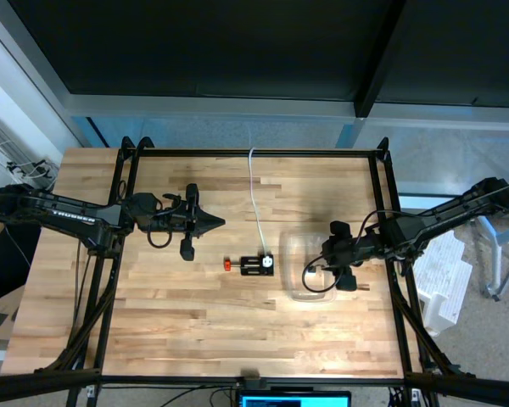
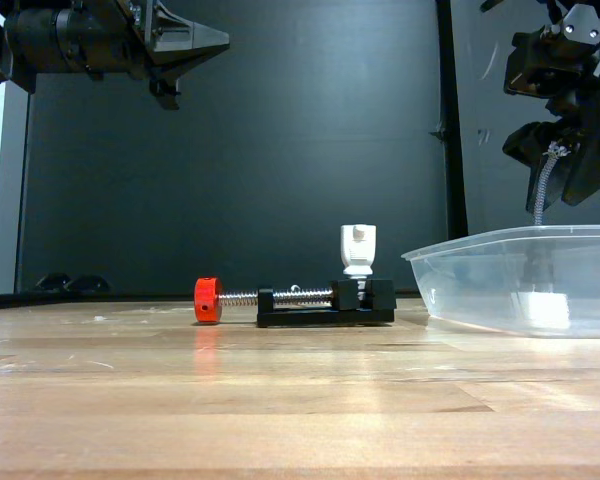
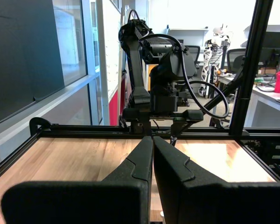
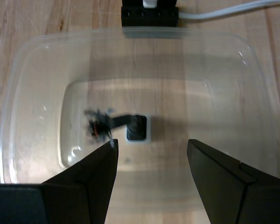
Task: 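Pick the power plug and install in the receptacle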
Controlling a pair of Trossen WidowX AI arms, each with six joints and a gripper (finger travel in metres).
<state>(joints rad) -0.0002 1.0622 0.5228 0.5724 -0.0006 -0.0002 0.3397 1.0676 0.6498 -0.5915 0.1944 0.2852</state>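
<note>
Wooden tabletop (image 1: 195, 314); receptacle (image 2: 358, 247) upright in vise (image 2: 325, 305), unfilled; power plug (image 4: 105, 124) loose in clear tray (image 4: 210, 35), right; right pincer (image 4: 150, 144) spread wide above it; left pincer (image 3: 152, 140) closed, parked high, left. Pick and insertion outstanding.

Right claw (image 4: 151, 142) hanging over clear tray (image 4: 130, 33), fingers spread. Tray walls ringing space below it, top lying open. Left claw (image 1: 214, 223) hovering high over worktop (image 1: 153, 339), fingers pressed together, well apart from vise (image 2: 325, 305). Receptacle (image 2: 358, 248) standing upright, space above lying open. Red knob (image 2: 207, 300) sticking out left, cable (image 1: 256, 195) running toward far edge, tray crowding vise's right side.
</note>
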